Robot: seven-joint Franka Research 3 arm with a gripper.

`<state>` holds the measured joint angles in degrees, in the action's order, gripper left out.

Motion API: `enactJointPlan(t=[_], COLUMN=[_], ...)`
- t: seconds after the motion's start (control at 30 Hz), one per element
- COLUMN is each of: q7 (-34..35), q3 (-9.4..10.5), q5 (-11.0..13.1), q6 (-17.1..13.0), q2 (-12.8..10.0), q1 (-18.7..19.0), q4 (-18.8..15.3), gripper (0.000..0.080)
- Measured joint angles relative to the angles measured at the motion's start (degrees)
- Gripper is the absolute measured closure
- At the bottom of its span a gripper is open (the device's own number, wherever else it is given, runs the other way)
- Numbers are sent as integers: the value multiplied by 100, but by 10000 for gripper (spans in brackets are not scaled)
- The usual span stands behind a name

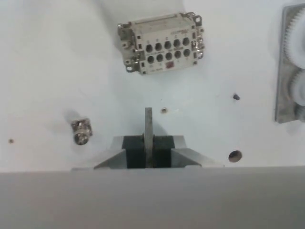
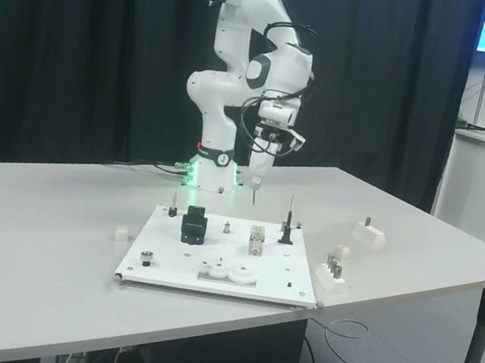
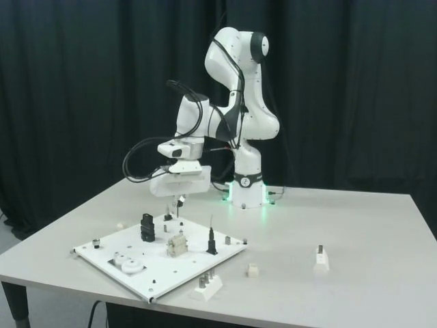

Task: Insert square peg 1.

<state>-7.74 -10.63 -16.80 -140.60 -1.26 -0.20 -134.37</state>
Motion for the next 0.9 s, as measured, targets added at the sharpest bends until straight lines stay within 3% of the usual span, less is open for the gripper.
enactJointPlan(t=[0.27, 0.47, 0.9], q7=[-57, -63, -299], q3=[-2, -10, -127], q5=[-79, -194, -203], q6=[-211, -223, -222], q2=[-234, -456, -963], q1=[-89, -132, -169], q4=[54, 226, 694], gripper=[771, 771, 771])
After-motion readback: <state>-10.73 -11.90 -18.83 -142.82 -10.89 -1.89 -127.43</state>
